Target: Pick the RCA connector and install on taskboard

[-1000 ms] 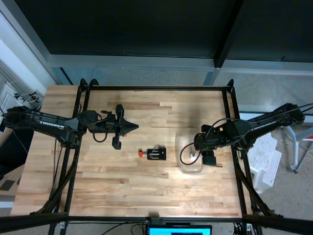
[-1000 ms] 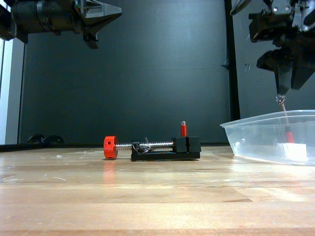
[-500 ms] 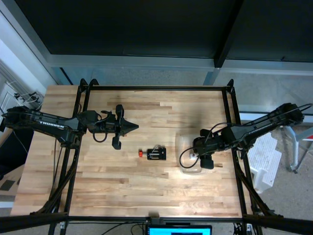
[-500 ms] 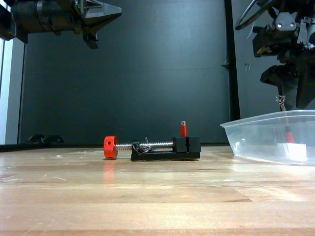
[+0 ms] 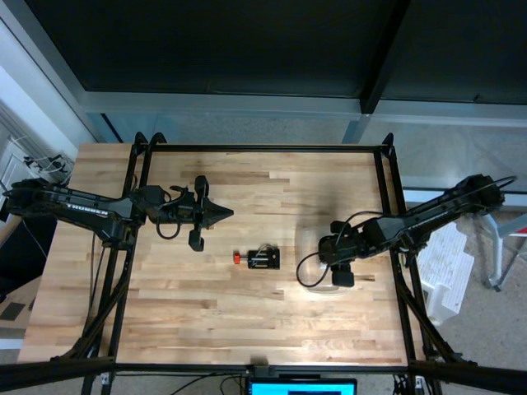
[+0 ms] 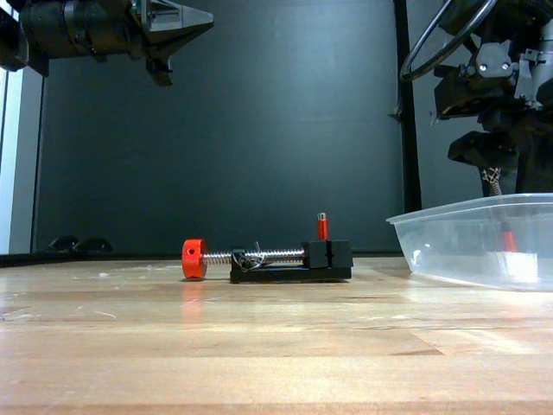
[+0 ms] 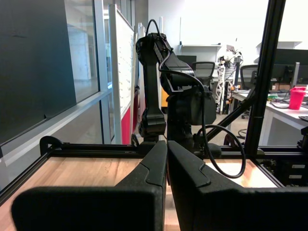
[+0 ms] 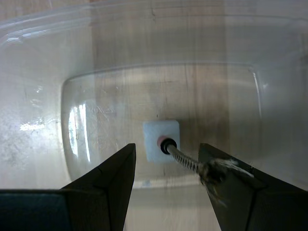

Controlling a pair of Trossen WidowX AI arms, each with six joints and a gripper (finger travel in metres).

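Left pincer: hangs high over the left half of the tabletop, pointing inward across it. Its two black fingers are pressed together with barely a seam between them. It holds nothing.

Right pincer: it is down at the clear plastic tray near the right side of the tabletop, aimed into it. The fingers are spread. From its own camera one dark fingertip shows on each side of the white piece, and neither touches it.

RCA connector: a small whitish square lying on the floor of the tray, between the spread fingers. A reddish ring sits on top of it. From the table-level view it shows as a pale block behind the tray's clear wall.

Metal lead: a thin, spring-like silver lead rises from the ring on the connector and slants toward one finger, ending in a frayed tuft. I cannot tell whether that tuft touches the finger.

Taskboard: a small black block near the middle of the tabletop, between the two arms and well apart from the tray. Its red-orange knob points toward the left arm's side at the end of a silver threaded rod. A short red post stands upright on the block. Neither pincer is near it.

Tray: it rests flat on the wood, with rounded corners and glare on its walls. From above, the right arm covers most of it.
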